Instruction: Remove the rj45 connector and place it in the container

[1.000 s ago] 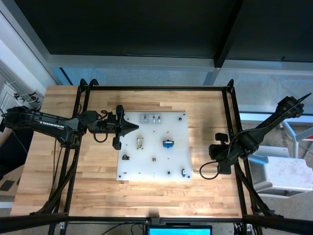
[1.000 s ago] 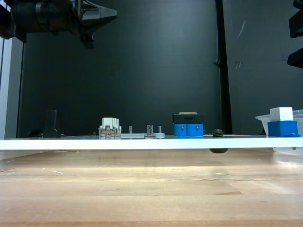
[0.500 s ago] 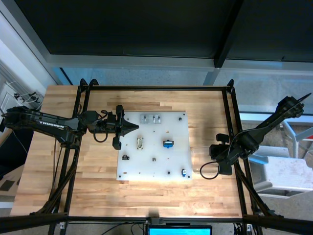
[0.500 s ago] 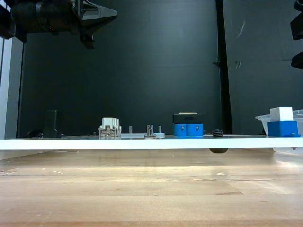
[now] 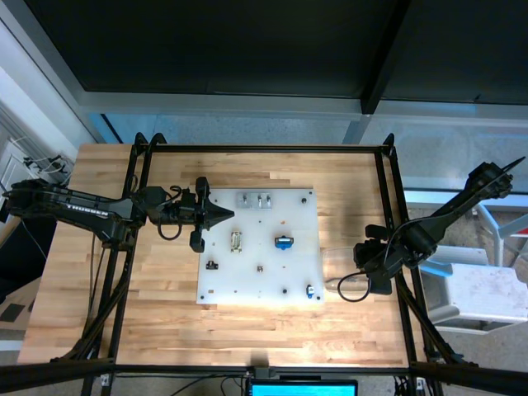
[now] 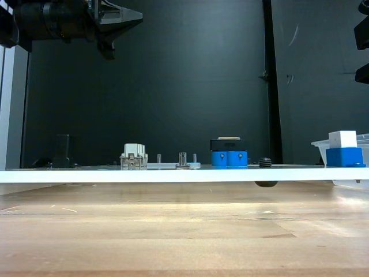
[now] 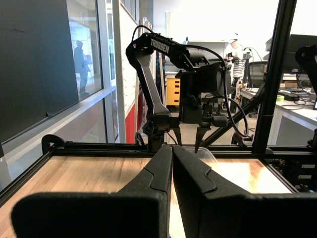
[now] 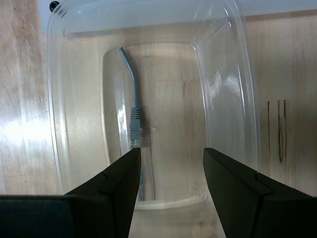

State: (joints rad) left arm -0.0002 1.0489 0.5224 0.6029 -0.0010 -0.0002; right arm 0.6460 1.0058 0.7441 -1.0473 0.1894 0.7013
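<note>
Shifted slightly, right gripper [image 8: 171, 151] gapes over container [image 8: 228, 99]; left gripper [image 7: 172, 148] closed above board [image 5: 247, 280].

Butcher-block wooden table [image 5: 148, 322] inside black frame rails [image 5: 264, 149]. Dark panel [image 6: 190, 81] behind the far edge, grey-blue floor [image 5: 247, 128] past it. Glass partition [image 7: 84, 54], bright lab beyond: yellow cabinet [image 7: 173, 91], workbench [image 7: 297, 106]. Blue-lit screen [image 5: 303, 388] at near edge.

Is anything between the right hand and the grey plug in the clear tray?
Nothing visible. The right hand hangs open above the tray, the grey plug lying bare inside. The left hand, shut, is over the left side of the board.
</note>
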